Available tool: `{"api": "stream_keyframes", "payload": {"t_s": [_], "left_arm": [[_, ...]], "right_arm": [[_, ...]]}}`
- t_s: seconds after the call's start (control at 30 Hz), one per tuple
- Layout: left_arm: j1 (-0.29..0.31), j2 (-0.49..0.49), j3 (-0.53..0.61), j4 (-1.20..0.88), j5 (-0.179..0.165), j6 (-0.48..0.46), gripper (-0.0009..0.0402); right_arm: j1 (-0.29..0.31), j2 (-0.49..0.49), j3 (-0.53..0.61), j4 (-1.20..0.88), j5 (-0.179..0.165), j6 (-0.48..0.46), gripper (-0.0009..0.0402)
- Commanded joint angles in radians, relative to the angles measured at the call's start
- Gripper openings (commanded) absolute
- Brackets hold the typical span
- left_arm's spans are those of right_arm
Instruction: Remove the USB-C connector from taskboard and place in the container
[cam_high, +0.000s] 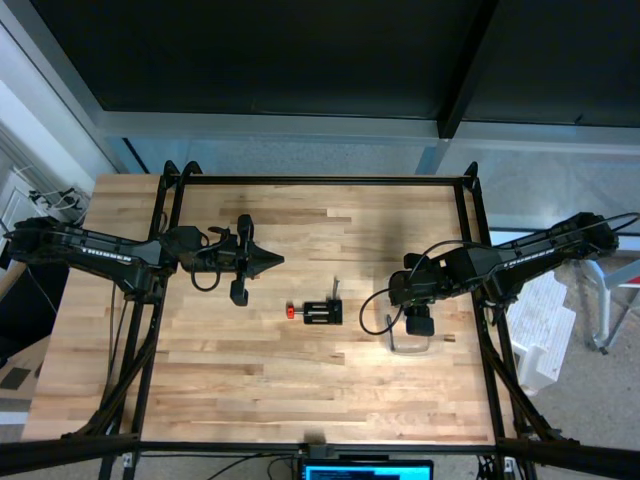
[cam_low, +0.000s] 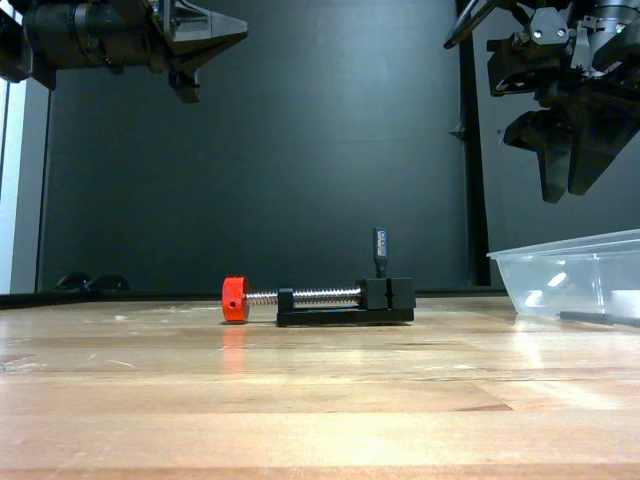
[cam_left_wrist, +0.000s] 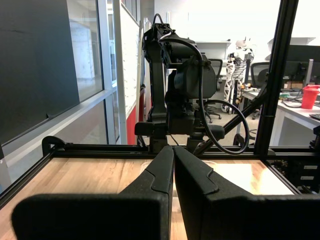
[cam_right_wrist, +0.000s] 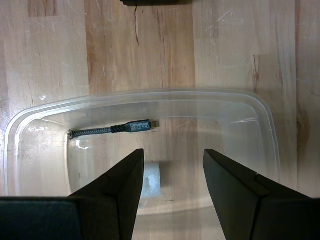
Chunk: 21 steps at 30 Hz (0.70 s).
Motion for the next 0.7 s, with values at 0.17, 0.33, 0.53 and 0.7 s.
{"api": "stream_keyframes", "payload": {"t_s": [0.17,0.33,0.53,0.7], "left_arm": [[0.0,0.0,0.0,0.0,0.0,0.0,0.0],[0.0,0.0,0.0,0.0,0.0,0.0,0.0],[0.0,0.0,0.0,0.0,0.0,0.0,0.0],[0.0,0.0,0.0,0.0,0.0,0.0,0.0]], "right_arm": [[0.0,-0.007,0.003,0.002,-0.008,0.002,0.0149],[-0.024,-0.08,0.004,0.104,-0.003,-0.013,0.0126],[-0.092,-0.167,0.001,0.256,0.0,-0.067,0.0068],[-0.131,-0.178,-0.008,0.44,-0.001,-0.119,-0.0001]]}}
